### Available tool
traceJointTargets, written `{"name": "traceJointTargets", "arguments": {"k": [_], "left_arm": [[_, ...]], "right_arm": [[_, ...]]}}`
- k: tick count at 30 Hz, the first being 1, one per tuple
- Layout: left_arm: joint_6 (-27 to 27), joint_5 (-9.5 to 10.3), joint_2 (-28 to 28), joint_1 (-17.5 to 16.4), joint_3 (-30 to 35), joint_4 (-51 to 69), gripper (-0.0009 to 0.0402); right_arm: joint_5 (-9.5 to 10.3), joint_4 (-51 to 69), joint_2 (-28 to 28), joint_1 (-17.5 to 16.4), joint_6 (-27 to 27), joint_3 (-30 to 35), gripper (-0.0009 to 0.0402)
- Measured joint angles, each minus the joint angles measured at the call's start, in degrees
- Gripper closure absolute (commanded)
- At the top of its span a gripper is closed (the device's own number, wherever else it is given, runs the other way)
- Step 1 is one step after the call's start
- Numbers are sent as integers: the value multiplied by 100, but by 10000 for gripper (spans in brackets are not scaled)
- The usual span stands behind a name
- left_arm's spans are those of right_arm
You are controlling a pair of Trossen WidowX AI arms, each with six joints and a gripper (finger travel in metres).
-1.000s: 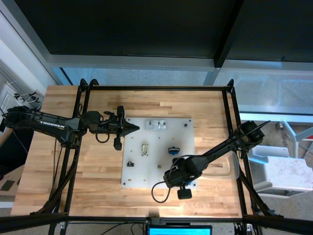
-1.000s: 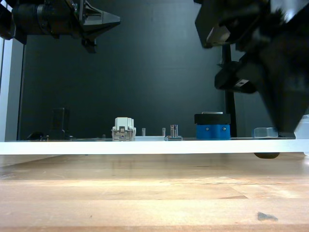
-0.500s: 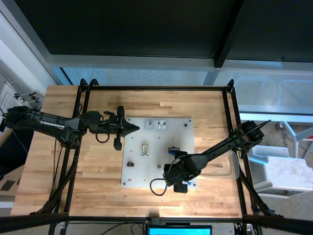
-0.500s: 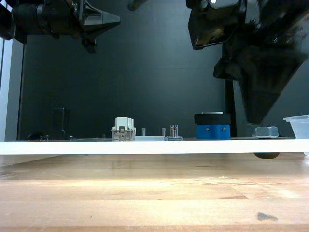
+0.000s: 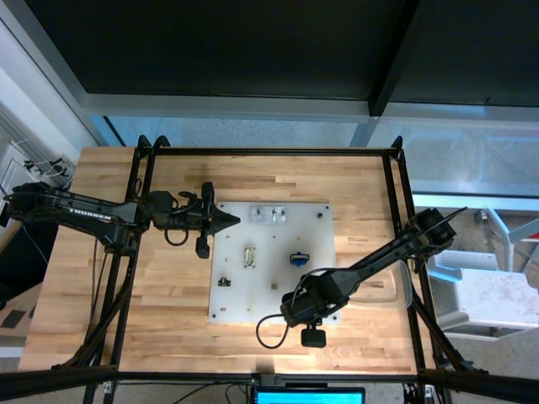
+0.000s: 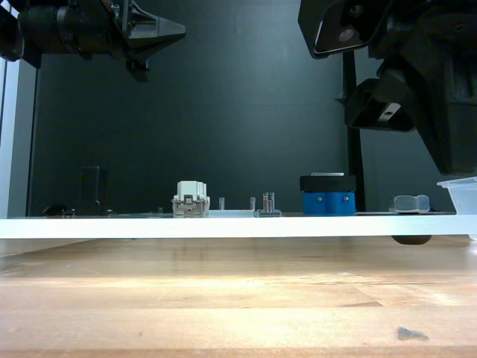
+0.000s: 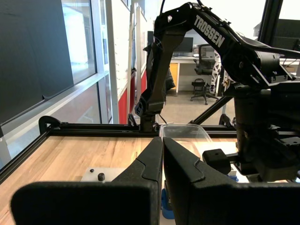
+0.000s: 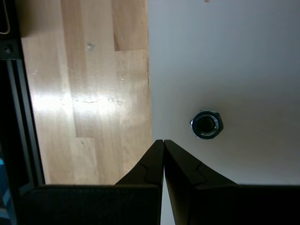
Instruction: Unfasten the M12 fastener and place in the container
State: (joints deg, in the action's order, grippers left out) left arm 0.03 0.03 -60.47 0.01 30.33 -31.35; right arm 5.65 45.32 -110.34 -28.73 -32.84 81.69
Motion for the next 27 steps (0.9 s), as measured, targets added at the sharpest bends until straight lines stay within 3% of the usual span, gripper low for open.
{"name": "traceJointTargets", "arguments": {"k": [12, 16, 23, 24, 25, 27], "left_arm": [[0, 0, 0, 0, -2, 0, 393], [-2, 0, 0, 0, -2, 0, 393], [0, 0, 0, 0, 0, 0, 393], [-2, 0, 0, 0, 0, 0, 393], [-2, 0, 0, 0, 0, 0, 393], [-2, 0, 0, 0, 0, 0, 393]], "right_arm": [[-9, -94, -190, 13, 17, -15, 393], [-199, 68, -170, 15, -11, -15, 393], [-269, 72, -136, 24, -11, -15, 394], [-398, 120, -122, 28, -20, -15, 393], [-734, 256, -98, 22, -162, -13, 393], [-1878, 704, -50, -15, -584, 24, 393]]}}
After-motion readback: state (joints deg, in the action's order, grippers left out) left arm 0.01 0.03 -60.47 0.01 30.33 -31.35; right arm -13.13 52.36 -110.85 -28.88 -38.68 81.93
